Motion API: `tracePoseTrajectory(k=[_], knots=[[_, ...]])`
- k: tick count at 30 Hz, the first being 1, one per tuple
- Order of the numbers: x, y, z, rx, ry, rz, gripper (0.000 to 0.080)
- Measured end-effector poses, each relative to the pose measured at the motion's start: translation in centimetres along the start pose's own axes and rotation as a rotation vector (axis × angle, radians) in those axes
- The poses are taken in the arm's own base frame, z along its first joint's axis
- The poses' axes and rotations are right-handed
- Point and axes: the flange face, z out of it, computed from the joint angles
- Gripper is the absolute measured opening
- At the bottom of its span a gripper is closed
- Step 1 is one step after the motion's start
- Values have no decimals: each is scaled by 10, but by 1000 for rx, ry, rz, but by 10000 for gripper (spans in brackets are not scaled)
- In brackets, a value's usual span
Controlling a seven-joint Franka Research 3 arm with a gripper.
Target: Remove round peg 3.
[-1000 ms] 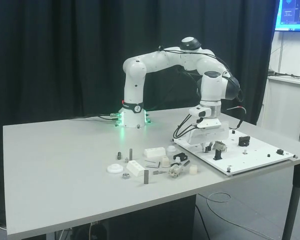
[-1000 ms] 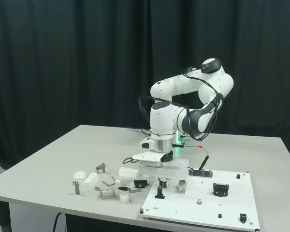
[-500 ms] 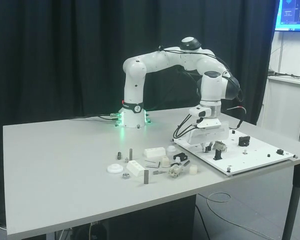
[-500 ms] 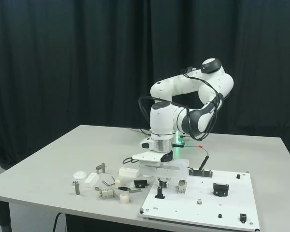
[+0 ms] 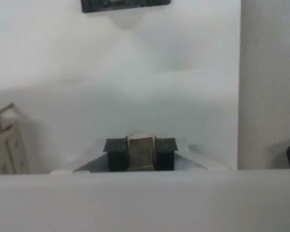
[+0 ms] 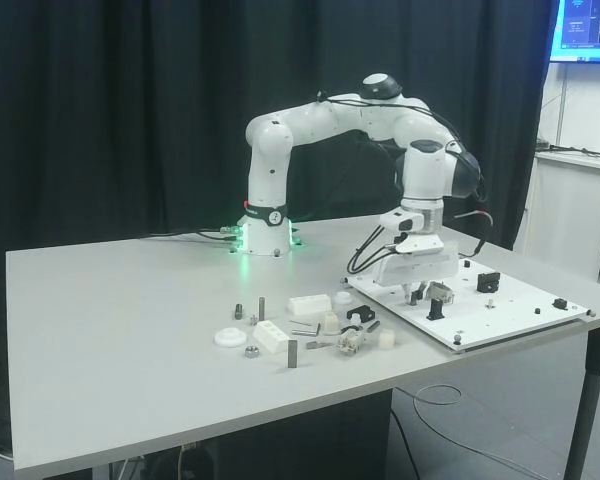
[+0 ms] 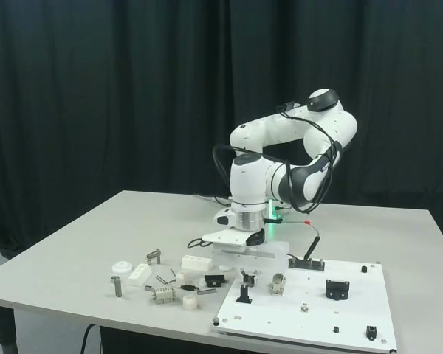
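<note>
Quick count of what's out: one white arm (image 6: pixel 320 115) on one grey table (image 6: pixel 120 330), and one white board (image 7: pixel 310 313) lying flat on it. Loose parts in the pile beside the board: two long white blocks (image 6: pixel 308 304) (image 6: pixel 270 336), one white disc (image 6: pixel 228 338), one nut (image 6: pixel 250 351), and two short upright grey pegs (image 6: pixel 261 305) (image 6: pixel 292 354). On the board I make out at least four black fixtures (image 7: pixel 337 289), though the small ones are hard to tell apart.
</note>
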Motion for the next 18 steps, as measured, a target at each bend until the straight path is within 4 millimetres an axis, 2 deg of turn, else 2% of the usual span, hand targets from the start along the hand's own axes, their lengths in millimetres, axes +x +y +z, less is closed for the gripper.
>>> tracePoseTrajectory(k=[10,18], knots=[[-2,-2,-11,-7,14,-14,114],[-2,-3,-30,-9,27,-14,113]])
